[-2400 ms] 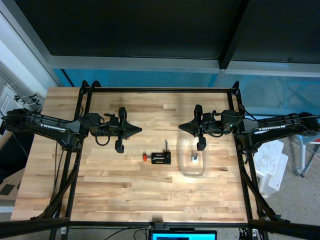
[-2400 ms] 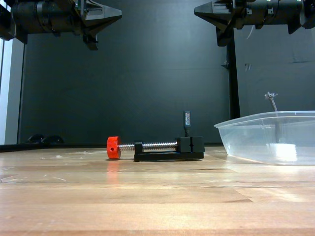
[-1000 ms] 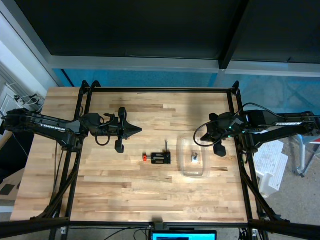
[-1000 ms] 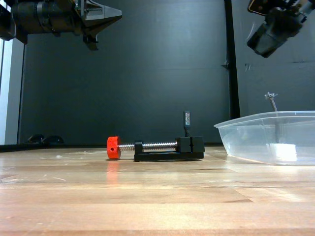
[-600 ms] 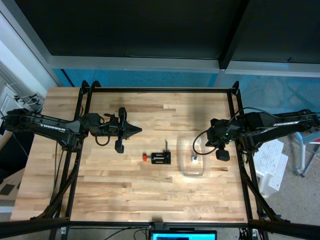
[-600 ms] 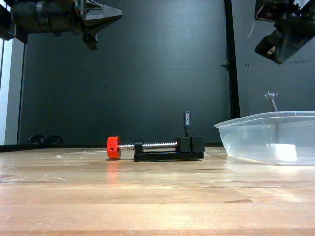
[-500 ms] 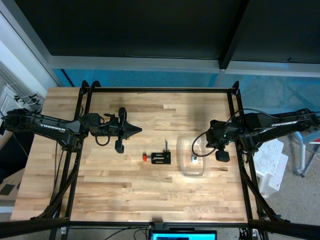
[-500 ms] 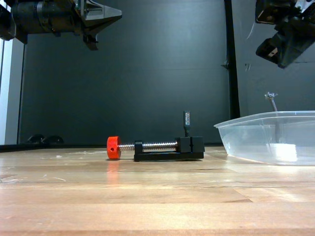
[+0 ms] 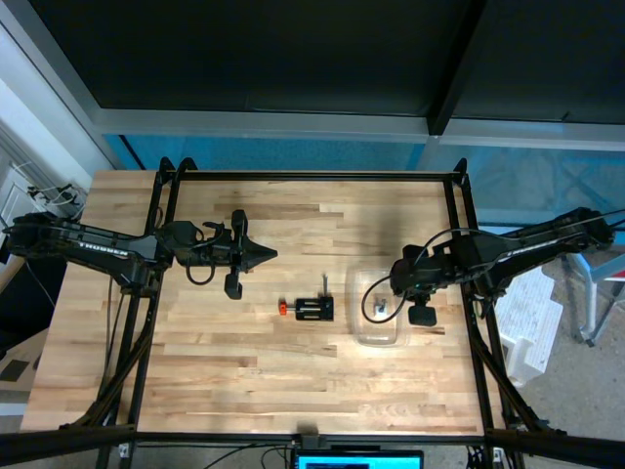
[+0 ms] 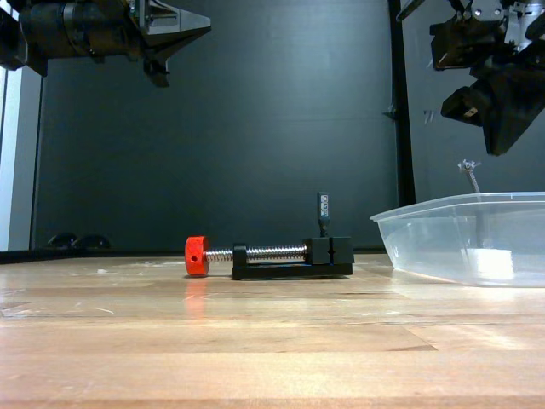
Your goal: Pick the usb-c connector and install on the hub
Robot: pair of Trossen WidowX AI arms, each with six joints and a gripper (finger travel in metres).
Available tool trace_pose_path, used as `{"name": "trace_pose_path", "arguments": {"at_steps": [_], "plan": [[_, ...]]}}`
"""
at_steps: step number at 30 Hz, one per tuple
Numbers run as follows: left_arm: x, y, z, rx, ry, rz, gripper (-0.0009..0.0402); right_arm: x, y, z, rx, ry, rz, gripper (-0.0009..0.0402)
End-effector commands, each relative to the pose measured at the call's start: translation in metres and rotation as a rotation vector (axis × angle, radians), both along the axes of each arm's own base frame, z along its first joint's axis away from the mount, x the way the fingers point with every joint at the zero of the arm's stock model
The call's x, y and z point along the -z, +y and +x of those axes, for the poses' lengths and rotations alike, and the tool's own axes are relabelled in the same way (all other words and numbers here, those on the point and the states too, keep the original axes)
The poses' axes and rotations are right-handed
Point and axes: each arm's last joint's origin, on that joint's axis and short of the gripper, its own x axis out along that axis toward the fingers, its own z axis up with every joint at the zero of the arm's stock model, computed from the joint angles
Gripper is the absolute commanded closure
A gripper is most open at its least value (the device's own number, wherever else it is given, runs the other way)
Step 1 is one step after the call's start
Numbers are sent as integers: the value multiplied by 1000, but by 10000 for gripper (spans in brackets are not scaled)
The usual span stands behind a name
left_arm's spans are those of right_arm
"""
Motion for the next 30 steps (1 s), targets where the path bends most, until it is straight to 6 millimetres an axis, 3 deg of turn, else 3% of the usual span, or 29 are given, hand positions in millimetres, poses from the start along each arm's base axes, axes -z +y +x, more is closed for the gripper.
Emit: {"name": "trace_pose_path", "arguments": {"at_steps": [1,14,30], "plan": [[0,0,0,0,0,0,393,4,3,5,22,3,7,335],[0,0,0,0,0,0,393,19,13,18,55,26,-32,237],[0,0,0,0,0,0,393,44,21,39,46,72,-45,226]]}}
